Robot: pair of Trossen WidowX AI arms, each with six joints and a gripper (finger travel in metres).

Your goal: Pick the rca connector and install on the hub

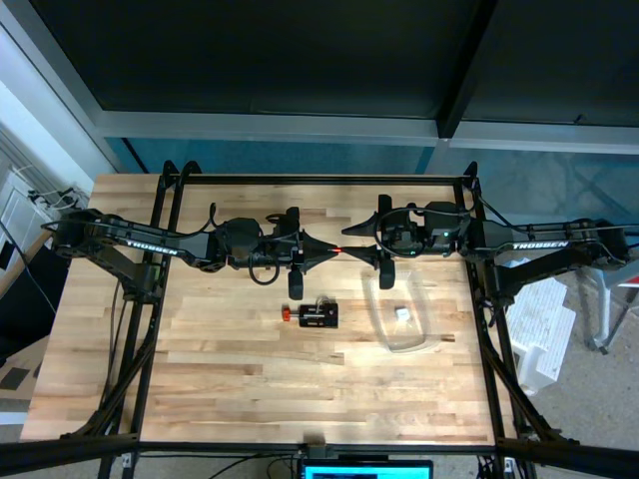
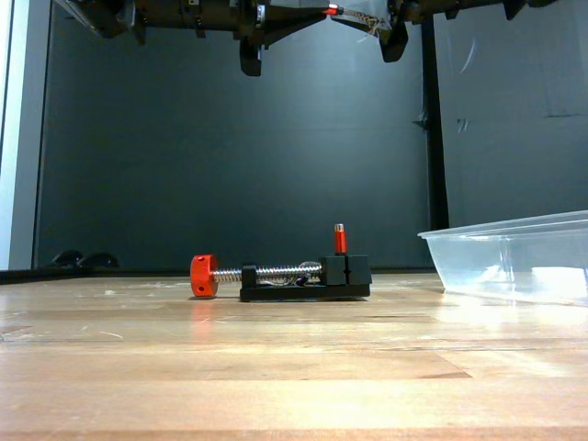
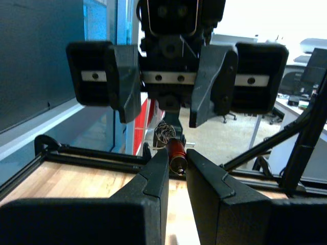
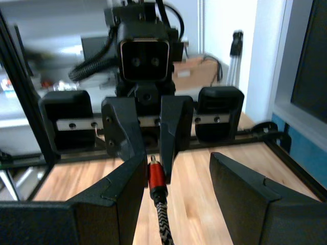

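RCA connector (image 3: 176, 149) up in the air, and we counted just one: a red barrel with a braided lead trailing from it, held high above the table (image 1: 230, 379) where the two arms met. The left gripper (image 3: 177, 162) had it, with both fingers pressed in on the red barrel from either side. Nose to nose with it was the right gripper (image 4: 177, 159), whose fingers stood spread wide. One of them was just beside the braided lead, though we could not tell whether it touched.

Down on the wood we counted one hub (image 1: 319, 317), a black block lying flat, well below the two grippers and a little nearer to us in the high view. From the low view we made out one red knob (image 2: 203, 276) on a silvery threaded rod (image 2: 271, 272) at its left end. One short red post (image 2: 340, 240) stood upright near the other end.

To the hub's right, apart from it, sat one clear tray (image 2: 514, 266), and inside it lay one tiny white cube (image 1: 400, 312).
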